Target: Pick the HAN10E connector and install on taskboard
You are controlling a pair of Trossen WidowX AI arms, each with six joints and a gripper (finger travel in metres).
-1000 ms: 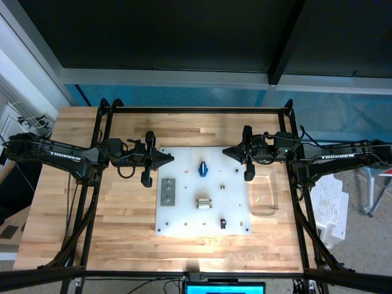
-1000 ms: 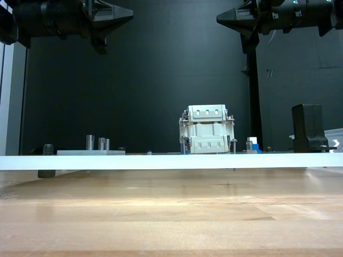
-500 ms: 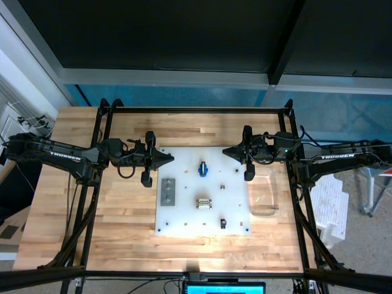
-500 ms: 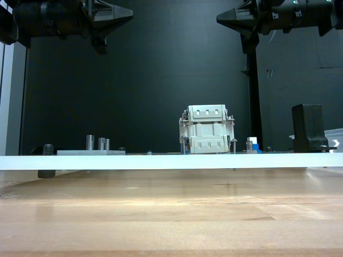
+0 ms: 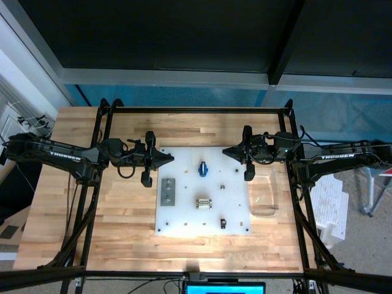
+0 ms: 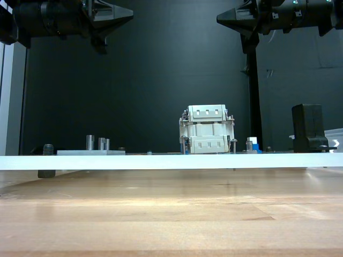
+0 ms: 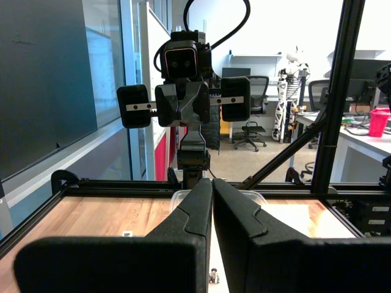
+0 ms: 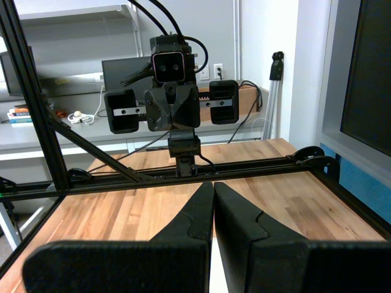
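- Wooden worktop carries the white taskboard at its middle
- HAN10E connector stands upright on the taskboard, just right of the grey block, well apart from both arms
- Left pincer hangs high over the board's far left corner, fingers pressed together
- Right pincer hangs high over the board's far right part, likewise pressed together

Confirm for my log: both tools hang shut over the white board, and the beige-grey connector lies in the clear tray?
No: the high view shows the beige-grey rectangular connector block on the white square taskboard, not in the clear plastic tray. Left tool and right tool hang shut over it.
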